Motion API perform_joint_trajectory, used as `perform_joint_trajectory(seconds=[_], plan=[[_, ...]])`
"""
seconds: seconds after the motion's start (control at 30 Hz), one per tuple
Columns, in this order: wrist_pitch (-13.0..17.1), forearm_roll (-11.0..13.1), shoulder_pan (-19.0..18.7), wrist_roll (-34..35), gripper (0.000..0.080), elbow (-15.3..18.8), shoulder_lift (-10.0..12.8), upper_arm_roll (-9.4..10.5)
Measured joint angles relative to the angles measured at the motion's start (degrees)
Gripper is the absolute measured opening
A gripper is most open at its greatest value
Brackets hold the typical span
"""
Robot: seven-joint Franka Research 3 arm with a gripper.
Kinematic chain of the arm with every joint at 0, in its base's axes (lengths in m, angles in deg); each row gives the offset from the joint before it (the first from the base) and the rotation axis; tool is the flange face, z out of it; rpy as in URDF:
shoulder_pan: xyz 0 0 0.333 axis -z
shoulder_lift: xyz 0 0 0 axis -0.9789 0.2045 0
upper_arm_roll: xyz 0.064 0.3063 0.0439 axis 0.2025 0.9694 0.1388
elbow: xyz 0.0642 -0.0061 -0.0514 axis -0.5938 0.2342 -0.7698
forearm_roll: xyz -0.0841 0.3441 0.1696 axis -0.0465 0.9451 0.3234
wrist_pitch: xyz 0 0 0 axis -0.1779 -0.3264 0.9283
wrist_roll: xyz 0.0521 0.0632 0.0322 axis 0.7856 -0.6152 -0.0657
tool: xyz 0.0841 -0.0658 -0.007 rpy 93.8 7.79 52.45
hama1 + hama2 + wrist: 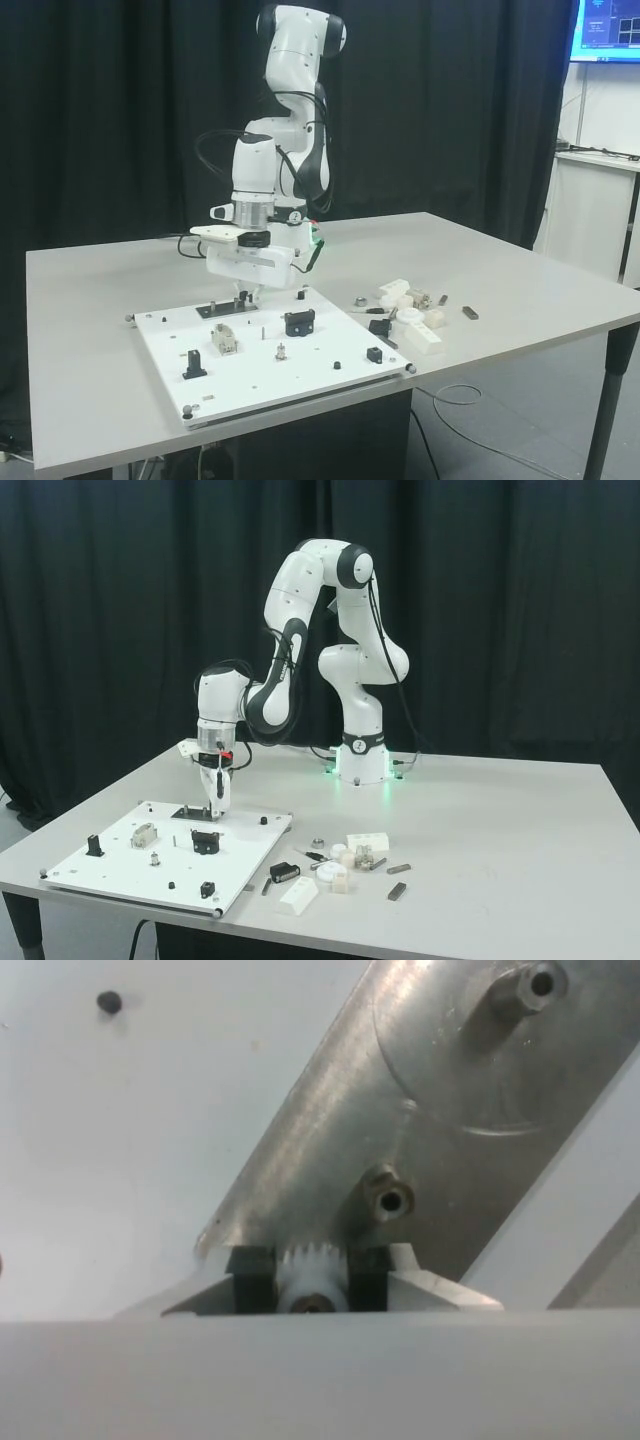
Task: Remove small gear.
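I find the claw closed on the small gear, its black pads pressed against the white toothed wheel on either side. The gear sits just above the metal plate, beside a bare peg. That plate lies on the white board on the grey bench.

White rounded arm, black joint bands, black cables looped near wrist, green light ring at base, black finger pads.
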Motion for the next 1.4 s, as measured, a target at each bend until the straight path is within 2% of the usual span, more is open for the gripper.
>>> perform_joint_trajectory(seconds=[0.23,0.5,1.0,1.13,1.4], plan=[[-0.09,0.00,0.00,-4.32,0.0145,0.00,-0.09,-0.01],[-0.21,0.25,0.00,-4.91,0.0145,-0.01,-0.11,-0.06],[-0.91,8.08,0.00,-0.99,0.0145,-0.21,-0.14,-0.37],[-1.02,9.03,0.00,0.15,0.0145,-0.23,-0.18,-0.43],[-1.09,9.11,-0.01,0.60,0.0145,-0.26,-0.21,-0.44]])
